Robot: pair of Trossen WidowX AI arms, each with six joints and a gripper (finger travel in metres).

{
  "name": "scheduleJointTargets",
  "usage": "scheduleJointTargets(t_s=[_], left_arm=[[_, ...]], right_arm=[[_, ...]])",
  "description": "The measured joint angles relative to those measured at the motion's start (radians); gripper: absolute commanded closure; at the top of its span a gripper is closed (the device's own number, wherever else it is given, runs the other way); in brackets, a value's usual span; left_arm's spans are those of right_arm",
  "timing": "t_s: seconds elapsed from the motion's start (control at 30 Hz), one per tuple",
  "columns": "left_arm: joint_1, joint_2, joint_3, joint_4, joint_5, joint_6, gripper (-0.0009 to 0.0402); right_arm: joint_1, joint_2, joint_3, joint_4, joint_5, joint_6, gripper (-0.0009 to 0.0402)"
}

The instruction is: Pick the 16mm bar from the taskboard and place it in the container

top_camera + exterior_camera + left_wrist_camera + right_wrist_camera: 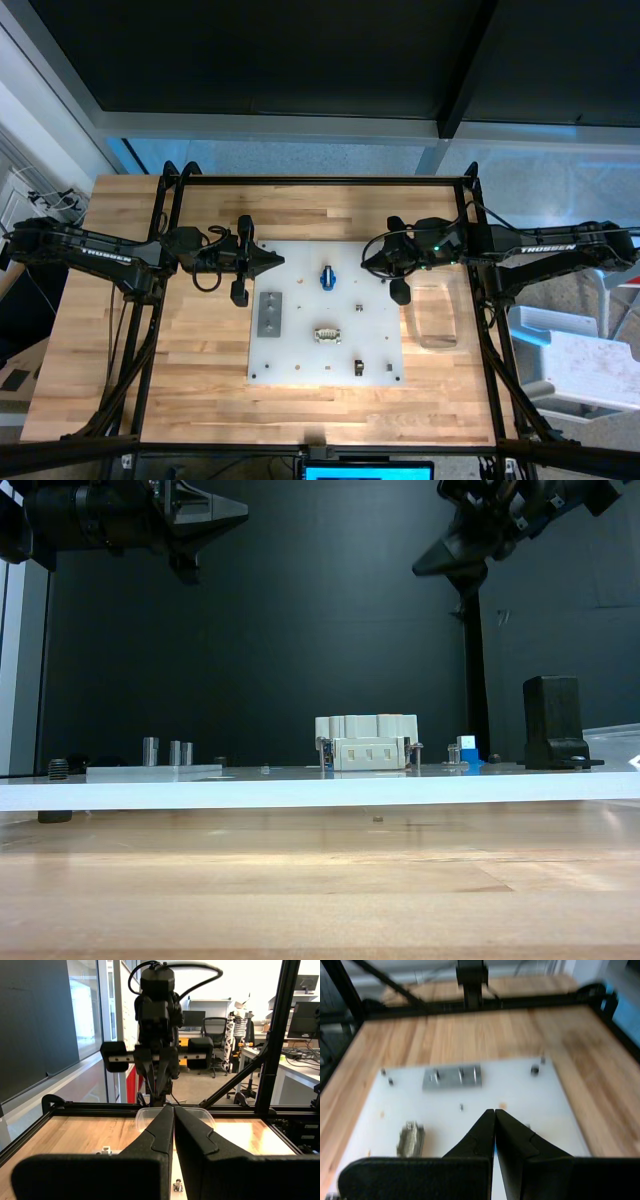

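The left claw (276, 259) hangs high over the far-left corner of the board (300, 350), pointing inward. In its wrist view the two fingers (150, 1145) lie pressed together along their length with nothing between them. Below it and a little nearer, the grey block (270, 312) lies flat on the board's left part. Three short metal bars (461, 1074) stand upright in a row in the block, touched by neither claw. Which of them is the 16mm bar I cannot tell. Toward the middle, the blue knob (327, 278) sits on the far half of the board and the silver connector (327, 335) nearer, the two apart. A small dark fitting (360, 367) stands close to the near edge. The right claw (367, 262) hangs high over the far-right part of the board, pointing toward the left claw and well apart from it. Its fingers (520, 1145) are likewise closed on each other, holding nothing. The clear container (435, 318) rests on the worktop (200, 400) just beside the board's right edge, below the right arm.
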Motion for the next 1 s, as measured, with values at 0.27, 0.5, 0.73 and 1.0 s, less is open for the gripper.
scheduleJointTargets(t_s=[0.27, 0.5, 0.73, 1.0], left_arm=[[0.0, 0.0, 0.0, 0.0, 0.0, 0.0, 0.0393], [0.0, 0.0, 0.0, 0.0, 0.0, 0.0, 0.0393], [0.0, 0.0, 0.0, 0.0, 0.0, 0.0, 0.0393], [0.0, 0.0, 0.0, 0.0, 0.0, 0.0, 0.0393]], right_arm=[[0.002, 0.073, 0.091, -0.209, 0.0, 0.009, 0.0393], [0.004, 0.158, 0.174, -0.396, 0.001, 0.01, 0.0393], [0.011, 0.249, 0.238, -0.532, 0.002, 0.011, 0.0393], [0.043, 0.322, 0.293, -0.642, 0.003, 0.01, 0.0393]])
